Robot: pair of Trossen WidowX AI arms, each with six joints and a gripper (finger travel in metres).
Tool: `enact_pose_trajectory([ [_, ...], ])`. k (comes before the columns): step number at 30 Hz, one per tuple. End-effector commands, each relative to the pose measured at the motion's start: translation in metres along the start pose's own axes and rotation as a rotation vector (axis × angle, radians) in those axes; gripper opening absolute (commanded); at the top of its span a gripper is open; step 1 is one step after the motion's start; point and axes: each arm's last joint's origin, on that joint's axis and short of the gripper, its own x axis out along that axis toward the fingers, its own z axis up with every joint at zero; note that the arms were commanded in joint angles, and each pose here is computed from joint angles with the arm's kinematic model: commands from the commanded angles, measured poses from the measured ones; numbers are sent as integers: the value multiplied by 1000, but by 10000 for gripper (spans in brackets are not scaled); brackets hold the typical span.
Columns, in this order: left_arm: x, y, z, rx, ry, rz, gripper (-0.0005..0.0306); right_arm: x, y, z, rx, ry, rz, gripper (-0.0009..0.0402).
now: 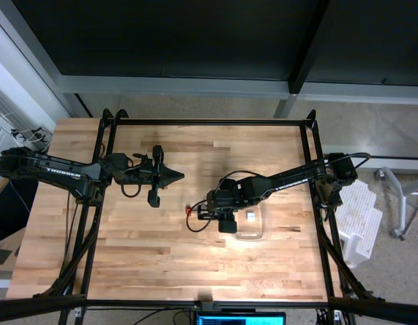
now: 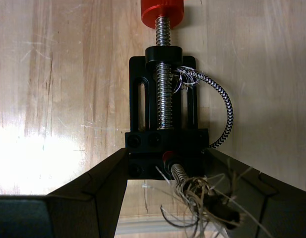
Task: Remove the RCA connector from the receptacle and place in the container
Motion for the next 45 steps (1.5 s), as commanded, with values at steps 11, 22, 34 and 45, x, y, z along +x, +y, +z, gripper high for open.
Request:
enact_pose_trajectory([
  [11, 0, 0, 0, 0, 0, 0, 0, 0, 0, -1, -3, 2, -5, 179],
  [22, 0, 0, 0, 0, 0, 0, 0, 0, 0, -1, -5, 2, -6, 95],
  [34, 0, 0, 0, 0, 0, 0, 0, 0, 0, 0, -4, 1, -6, 22],
  [45, 0, 0, 0, 0, 0, 0, 0, 0, 0, 0, -4, 1, -6, 5],
])
